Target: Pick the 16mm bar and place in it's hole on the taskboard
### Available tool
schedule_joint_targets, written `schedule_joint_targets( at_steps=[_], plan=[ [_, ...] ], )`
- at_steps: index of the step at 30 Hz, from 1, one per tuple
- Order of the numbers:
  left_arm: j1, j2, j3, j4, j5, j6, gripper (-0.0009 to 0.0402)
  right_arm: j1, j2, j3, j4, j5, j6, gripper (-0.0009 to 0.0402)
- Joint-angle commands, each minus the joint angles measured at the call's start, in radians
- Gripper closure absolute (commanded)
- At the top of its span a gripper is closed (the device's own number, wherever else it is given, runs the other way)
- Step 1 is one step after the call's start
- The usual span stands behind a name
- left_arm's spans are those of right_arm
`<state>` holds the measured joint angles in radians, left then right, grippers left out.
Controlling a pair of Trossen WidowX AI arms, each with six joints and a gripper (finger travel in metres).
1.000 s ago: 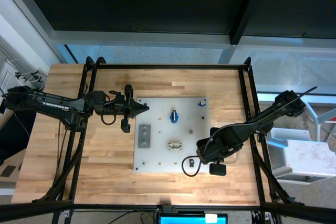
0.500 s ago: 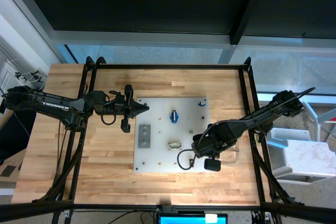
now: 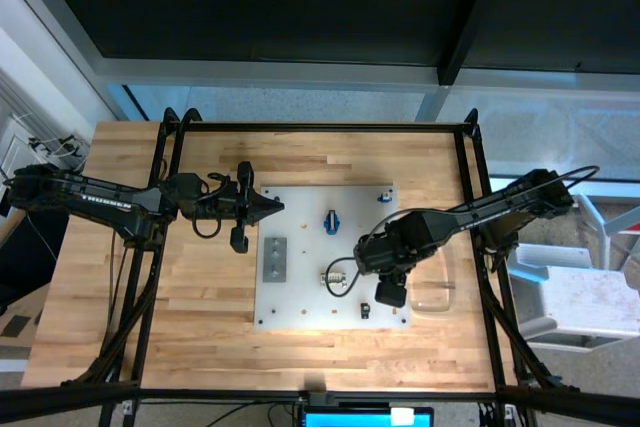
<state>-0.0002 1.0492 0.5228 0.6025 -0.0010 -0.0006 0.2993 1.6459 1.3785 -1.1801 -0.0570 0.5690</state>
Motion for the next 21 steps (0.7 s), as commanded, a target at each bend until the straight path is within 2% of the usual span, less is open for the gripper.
schedule_joint_targets(
  at_steps=[1, 5, 9, 21],
  plan=[
    [0.000, 0.000, 0.000, 0.000, 0.000, 0.000, 0.0393, -0.025, 0.017, 0.001, 0.010, 0.000, -0.010, 0.0235],
    [0.000, 0.000, 0.000, 0.000, 0.000, 0.000, 0.0393, -0.045, 0.028, 0.001, 0.018, 0.000, -0.016, 0.0188],
    [0.000, 0.000, 0.000, 0.000, 0.000, 0.000, 0.0393, -0.048, 0.025, 0.001, 0.007, 0.000, -0.016, 0.0161],
    [0.000, 0.000, 0.000, 0.000, 0.000, 0.000, 0.0393, -0.047, 0.022, 0.000, -0.004, 0.013, -0.015, 0.0157]
  ],
)
